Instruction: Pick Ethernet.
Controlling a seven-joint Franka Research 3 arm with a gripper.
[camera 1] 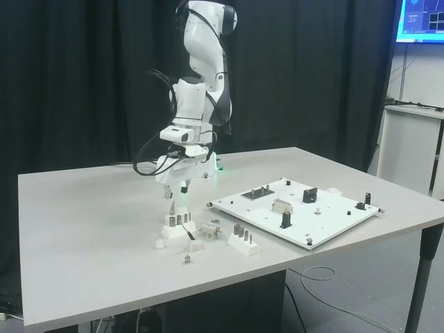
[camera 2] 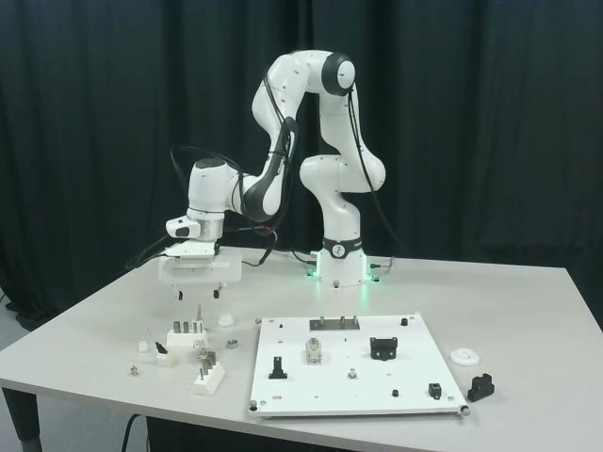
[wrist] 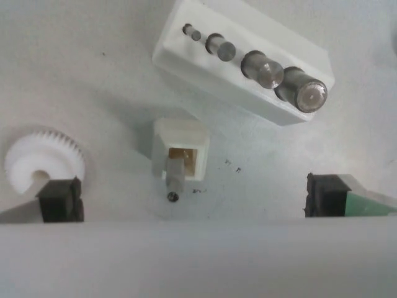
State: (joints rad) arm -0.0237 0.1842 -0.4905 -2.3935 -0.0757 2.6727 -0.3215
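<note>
The Ethernet plug (wrist: 175, 172) is a small grey connector standing in a white square holder (wrist: 180, 148) on the grey table. In the first room view the holder (camera 1: 210, 229) sits between two white peg blocks. My gripper (wrist: 192, 197) is open, its two black fingertips (wrist: 60, 200) spread wide on either side of the plug and well above it. From the room cameras the gripper (camera 1: 177, 187) (camera 2: 198, 294) hangs over the cluster of small parts, touching nothing.
A white block with four metal pegs (wrist: 254, 62) (camera 1: 244, 243) lies just beyond the holder. A white gear (wrist: 43, 162) sits near one fingertip. Another peg block (camera 1: 177, 225) (camera 2: 186, 334) and a white assembly board (camera 2: 353, 363) stand nearby.
</note>
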